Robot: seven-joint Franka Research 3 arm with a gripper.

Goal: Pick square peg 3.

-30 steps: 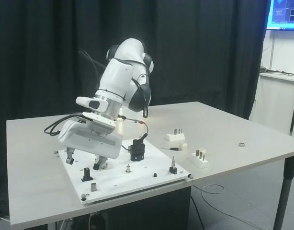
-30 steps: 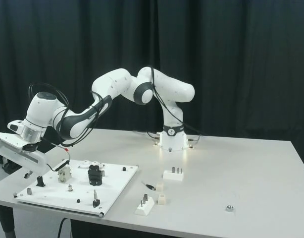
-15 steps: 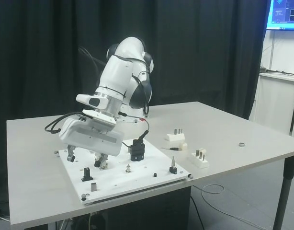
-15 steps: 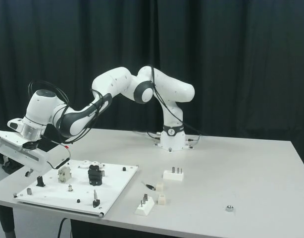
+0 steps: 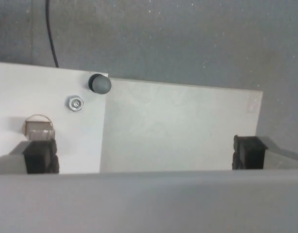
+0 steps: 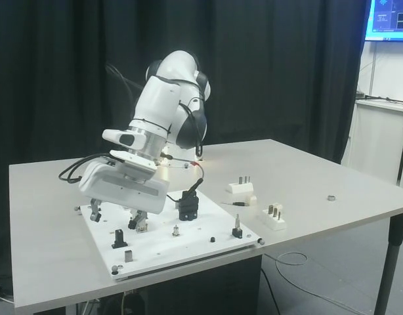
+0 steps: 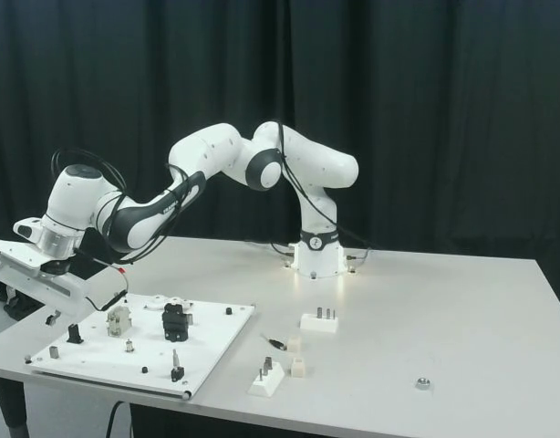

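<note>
Jaws are spread wide with nothing between them, so no grab yet. The gripper (image 5: 144,154) hovers low over a corner of the white board (image 6: 188,244), the corner with a black knob (image 5: 99,83) and a nut (image 5: 75,103). It straddles the board's edge, with one fingertip over the board and the other over the grey table (image 6: 50,249).

My best guess for square peg 3 (image 5: 39,127) is the squarish grey stub standing on the board just beside that knob corner, right next to one fingertip (image 5: 40,156) and not between the two. I can't read any label, so take that loosely.

So this looks like the lining-up step. The next move would need a sideways nudge to centre the peg between the fingertips, then a straight drop and a squeeze.

Counting what's clear: one board, one knob and one nut at this corner, one black clamp (image 6: 188,207) mid-board, two white holders (image 6: 275,218) off the board, and one loose ring (image 6: 331,196) near the table's far edge.
</note>
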